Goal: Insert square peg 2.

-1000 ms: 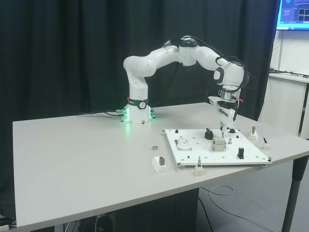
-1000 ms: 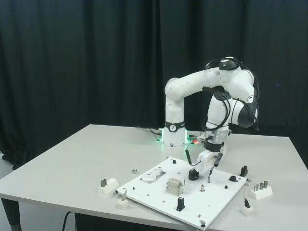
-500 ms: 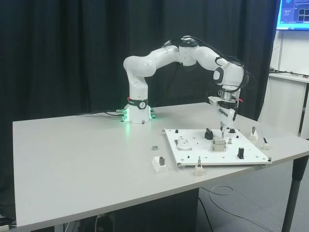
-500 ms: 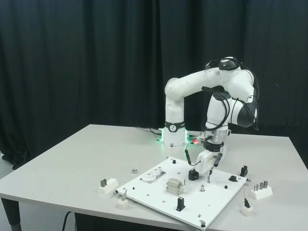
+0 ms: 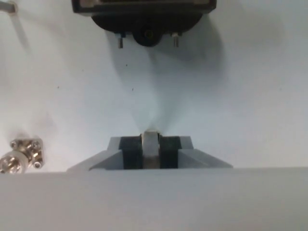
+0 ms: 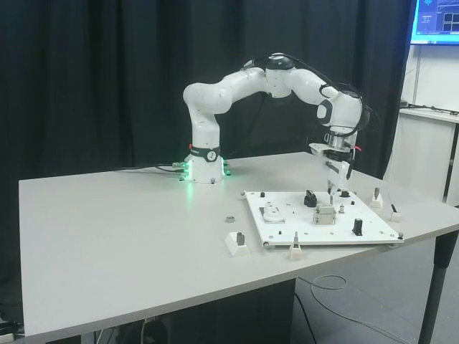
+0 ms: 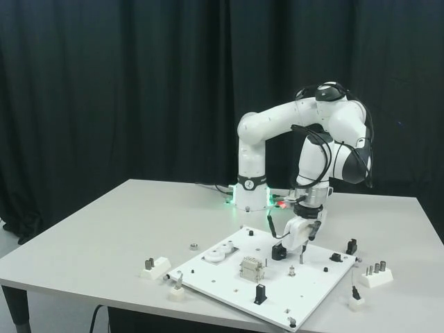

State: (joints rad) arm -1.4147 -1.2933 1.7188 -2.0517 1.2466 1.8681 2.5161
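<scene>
My gripper is shut on a thin grey square peg, clamped between the two black pads. In the room views the gripper points straight down over the far right part of the white board. The peg hangs below the fingers, just above the board surface. A black fixture stands on the board a short way from the peg. I cannot see the hole under the peg tip.
A grey connector block and another black fixture stand on the board. A small metal connector is close by. White peg holders and a small ring lie on the table around the board.
</scene>
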